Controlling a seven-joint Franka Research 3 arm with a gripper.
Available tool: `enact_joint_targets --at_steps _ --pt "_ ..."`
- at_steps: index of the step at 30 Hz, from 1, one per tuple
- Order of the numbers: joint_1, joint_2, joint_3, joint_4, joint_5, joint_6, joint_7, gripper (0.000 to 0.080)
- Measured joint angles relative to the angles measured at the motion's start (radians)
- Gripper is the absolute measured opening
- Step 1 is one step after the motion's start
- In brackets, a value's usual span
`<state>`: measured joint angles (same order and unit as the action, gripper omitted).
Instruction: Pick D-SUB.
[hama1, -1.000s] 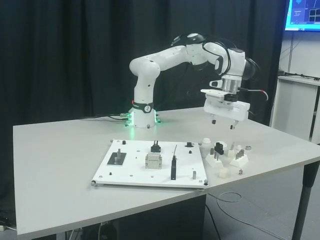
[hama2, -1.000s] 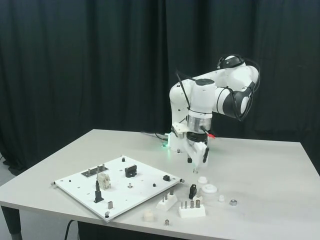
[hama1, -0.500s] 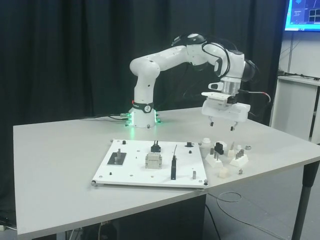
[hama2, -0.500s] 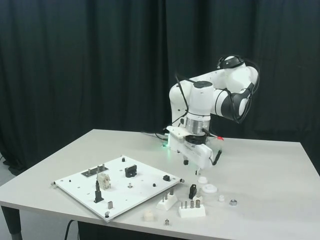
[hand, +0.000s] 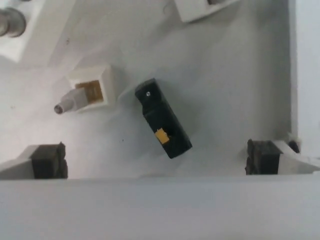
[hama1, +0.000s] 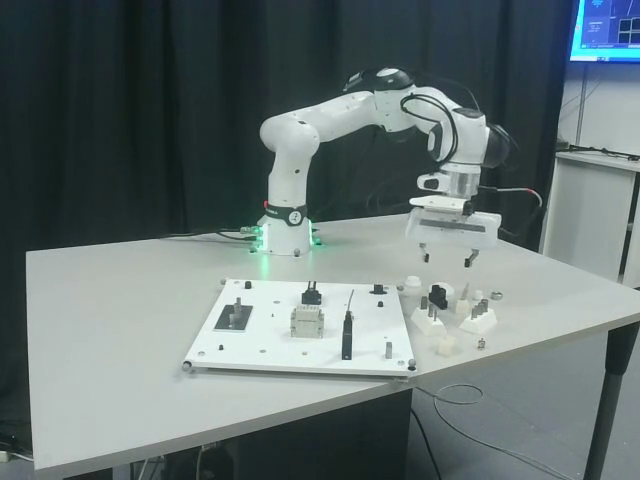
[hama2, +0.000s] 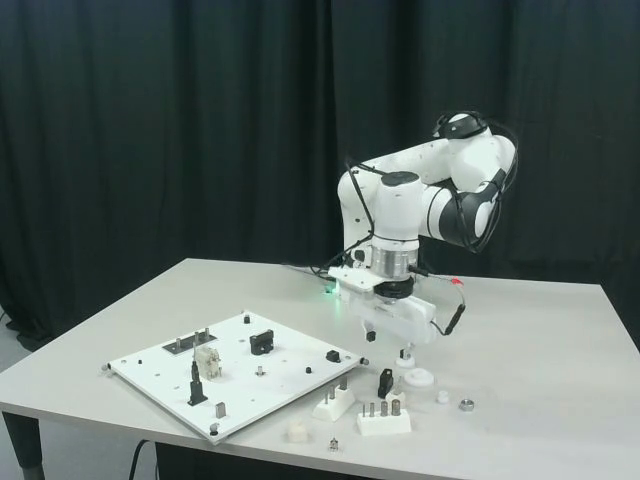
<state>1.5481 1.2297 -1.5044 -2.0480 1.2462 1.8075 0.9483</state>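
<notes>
The D-SUB is a black oblong connector (hand: 162, 119) with a small light mark on its side. It rests on the grey table between white holders, right of the white board in the first room view (hama1: 437, 297) and near the table's front in the second room view (hama2: 386, 380). My gripper (hama1: 446, 259) (hama2: 388, 345) hangs above it, apart from it. In the wrist view the gripper (hand: 155, 159) is open, its black fingertips (hand: 47, 160) far apart with nothing between them, and the connector sits roughly midway across the gap.
A white block with a socket and pin (hand: 92, 89) lies close beside the connector. White holders with metal pins (hama1: 478, 318) (hama2: 383, 420), a white cube (hama1: 447, 345) and white rings (hama2: 418, 377) crowd the same patch. The white assembly board (hama1: 300, 330) carries several fixtures.
The gripper has turned about its vertical axis and shifted over the cluster of small parts, a little lower than before. Nothing on the table has moved.
</notes>
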Motion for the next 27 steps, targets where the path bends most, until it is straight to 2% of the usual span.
enact_joint_targets --at_steps 13,27 --pt "-0.036 0.000 0.044 -0.001 0.053 0.005 -0.222 0.0800" --pt "-0.084 0.000 0.084 0.000 0.105 -0.033 -0.387 0.0800"
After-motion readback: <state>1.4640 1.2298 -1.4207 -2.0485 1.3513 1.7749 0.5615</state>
